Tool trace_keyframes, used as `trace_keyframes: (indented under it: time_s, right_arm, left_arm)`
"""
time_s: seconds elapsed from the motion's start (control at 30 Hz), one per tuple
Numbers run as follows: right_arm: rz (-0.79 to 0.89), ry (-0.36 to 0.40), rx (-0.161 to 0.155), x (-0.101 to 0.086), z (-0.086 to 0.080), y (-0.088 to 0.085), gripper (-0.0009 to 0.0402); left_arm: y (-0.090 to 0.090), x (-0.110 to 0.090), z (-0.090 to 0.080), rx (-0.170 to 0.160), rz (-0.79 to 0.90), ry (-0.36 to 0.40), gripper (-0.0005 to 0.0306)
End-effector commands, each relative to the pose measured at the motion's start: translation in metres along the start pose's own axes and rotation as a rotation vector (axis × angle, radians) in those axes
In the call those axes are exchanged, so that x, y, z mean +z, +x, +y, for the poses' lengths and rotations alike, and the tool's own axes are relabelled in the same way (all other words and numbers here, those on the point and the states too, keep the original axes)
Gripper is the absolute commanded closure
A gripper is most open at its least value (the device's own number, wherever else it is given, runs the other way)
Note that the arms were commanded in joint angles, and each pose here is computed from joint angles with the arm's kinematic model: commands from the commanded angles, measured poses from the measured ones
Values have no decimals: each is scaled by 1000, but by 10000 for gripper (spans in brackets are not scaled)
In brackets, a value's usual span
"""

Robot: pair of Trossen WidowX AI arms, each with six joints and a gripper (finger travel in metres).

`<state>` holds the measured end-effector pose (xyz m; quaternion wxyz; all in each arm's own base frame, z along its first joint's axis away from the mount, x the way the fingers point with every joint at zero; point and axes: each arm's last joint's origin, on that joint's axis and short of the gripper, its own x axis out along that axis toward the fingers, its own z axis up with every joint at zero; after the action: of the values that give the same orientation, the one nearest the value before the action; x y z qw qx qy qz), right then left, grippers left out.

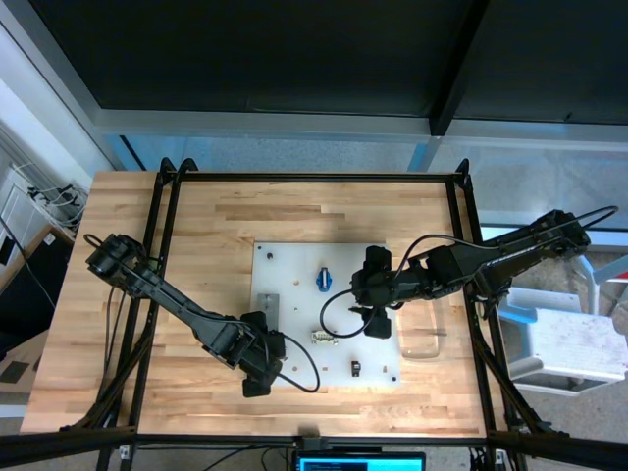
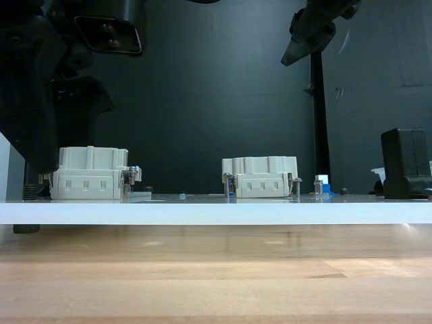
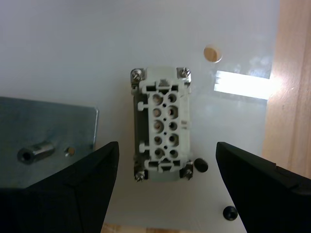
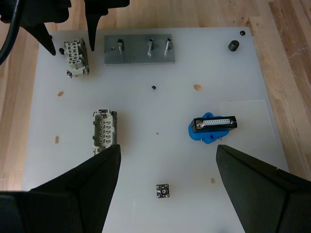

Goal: Pick the HAN10E connector and install in the HAN10E hub

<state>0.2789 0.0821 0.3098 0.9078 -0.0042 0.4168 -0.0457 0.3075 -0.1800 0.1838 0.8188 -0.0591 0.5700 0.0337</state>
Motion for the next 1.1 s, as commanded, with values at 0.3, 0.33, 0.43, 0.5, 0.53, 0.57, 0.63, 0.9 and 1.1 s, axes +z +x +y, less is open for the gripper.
trace_keyframes:
  time_s: [0.3,0.33,0.43,0.5,0.53,0.57,0.63,0.9,1.1]
  right_arm:
    - [-3,1,2,0,0,0,118]
    - [-3,0,2,0,0,0,118]
    - [-3,1,2,0,0,0,118]
    - [-3,0,2,0,1,0,118]
    - [-3,0,2,0,1,0,118]
    - [-3,0,3,0,1,0,118]
    - [-3,0,3,0,1,0,118]
    - [-3,-1,3,0,1,0,118]
    - [-4,-2,4,0,1,0,118]
  left_arm:
    - [11,3,4,-18,32,-19,48]
    - [11,3,4,-17,31,-20,51]
    - [11,4,5,-16,32,-23,61]
    - [11,4,5,-15,31,-24,70]
    - [12,4,6,-16,30,-25,75]
    - [12,5,6,-17,28,-25,80]
    - [12,5,6,-20,23,-27,93]
    - [12,7,7,-16,13,-33,150]
    - [12,8,8,-25,19,-36,197]
